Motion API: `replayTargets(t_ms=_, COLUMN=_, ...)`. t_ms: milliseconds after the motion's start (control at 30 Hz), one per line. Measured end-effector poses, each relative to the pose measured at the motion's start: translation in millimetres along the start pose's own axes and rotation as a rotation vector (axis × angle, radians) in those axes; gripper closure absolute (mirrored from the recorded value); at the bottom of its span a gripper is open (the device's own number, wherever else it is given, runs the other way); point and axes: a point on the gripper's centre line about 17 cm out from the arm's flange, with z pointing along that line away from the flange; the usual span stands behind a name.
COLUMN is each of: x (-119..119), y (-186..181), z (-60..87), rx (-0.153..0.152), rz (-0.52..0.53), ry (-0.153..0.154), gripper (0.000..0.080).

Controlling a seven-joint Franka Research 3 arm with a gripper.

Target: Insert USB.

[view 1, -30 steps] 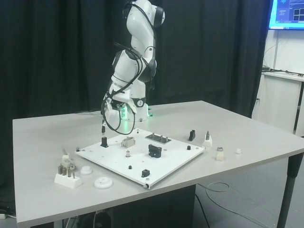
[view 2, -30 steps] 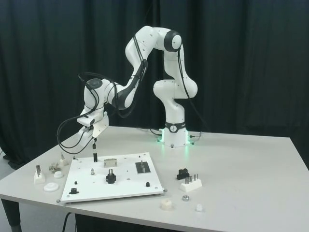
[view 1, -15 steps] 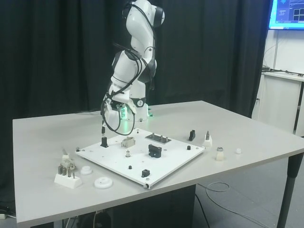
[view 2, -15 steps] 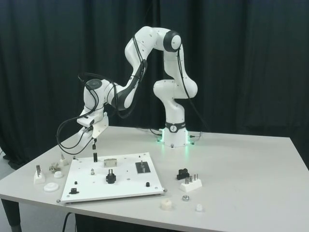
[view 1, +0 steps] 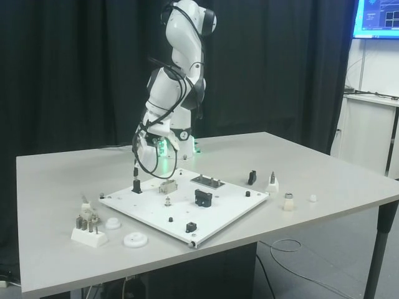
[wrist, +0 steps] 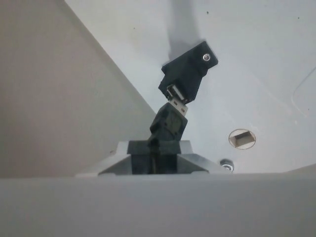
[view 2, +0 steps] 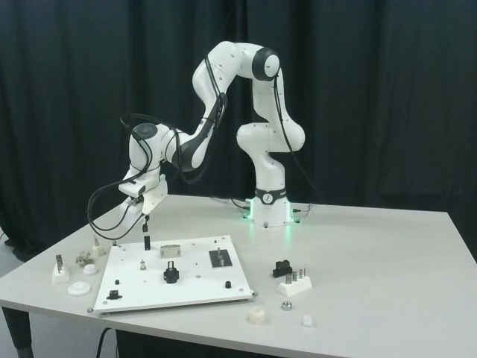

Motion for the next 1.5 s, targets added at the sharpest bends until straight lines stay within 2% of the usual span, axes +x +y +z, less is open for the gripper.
replayTargets(t_ms=833, x=0.3, y=3.1, z=3.6, rx=0.004, rz=0.005, ry=0.002, gripper=0.0774)
replayTargets(t_ms=1200, x=-0.2, y=-2.0, z=5.0, rx=0.022, rz=0.042, ry=0.008, gripper=0.0774)
replayTargets(t_ms=1500, x=1.7, y=-2.7, z=5.2, rx=0.025, rz=0.046, ry=0.014, gripper=0.0774)
